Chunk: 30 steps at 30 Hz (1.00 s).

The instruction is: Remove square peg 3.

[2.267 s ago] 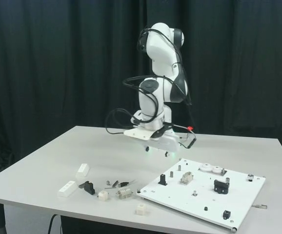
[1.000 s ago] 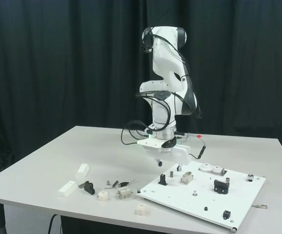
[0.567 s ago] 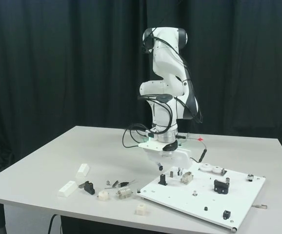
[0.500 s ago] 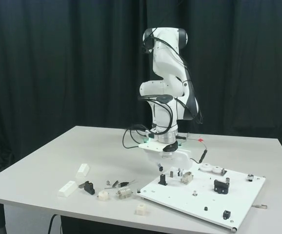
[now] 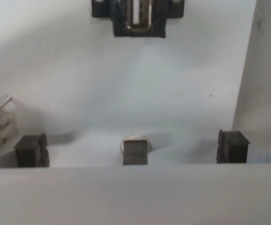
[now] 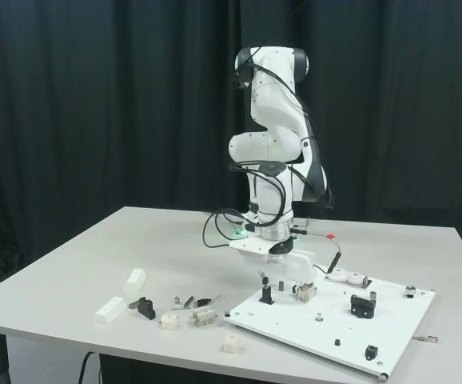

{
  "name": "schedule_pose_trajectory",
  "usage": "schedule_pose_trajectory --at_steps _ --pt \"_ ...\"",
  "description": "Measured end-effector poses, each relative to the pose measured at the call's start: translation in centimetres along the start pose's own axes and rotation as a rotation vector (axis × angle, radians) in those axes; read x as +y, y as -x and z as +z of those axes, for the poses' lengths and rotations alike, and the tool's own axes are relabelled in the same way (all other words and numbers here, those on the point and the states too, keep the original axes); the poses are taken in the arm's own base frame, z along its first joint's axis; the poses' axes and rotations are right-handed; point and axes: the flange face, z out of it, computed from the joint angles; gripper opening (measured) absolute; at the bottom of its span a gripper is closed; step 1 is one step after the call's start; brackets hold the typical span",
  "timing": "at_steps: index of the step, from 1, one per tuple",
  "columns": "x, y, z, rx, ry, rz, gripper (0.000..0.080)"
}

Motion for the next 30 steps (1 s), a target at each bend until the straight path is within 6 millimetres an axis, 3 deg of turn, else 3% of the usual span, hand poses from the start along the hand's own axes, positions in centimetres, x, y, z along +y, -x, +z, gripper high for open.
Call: schedule_pose_trajectory --at_steps 11,12,17,18,23,24,29,30 --pt "0.11 0.08 0.16 0.006 -0.005 -0.005 0.0800" --pt "0.12 0.08 0.17 0.006 -0.005 -0.005 0.0691" --pt "0.14 0.09 0.20 0.006 -0.006 0.006 0.0691" --pt "0.14 0.09 0.20 0.006 -0.006 0.011 0.0512" --pt "0.16 0.22 0.25 0.006 -0.005 0.035 0.0512" --pt "0.15 0.27 0.26 0.006 -0.004 0.037 0.0268" --pt "0.20 0.37 0.32 0.009 -0.002 0.044 0.0268" --pt "0.20 0.37 0.32 0.009 -0.002 0.044 0.0113"
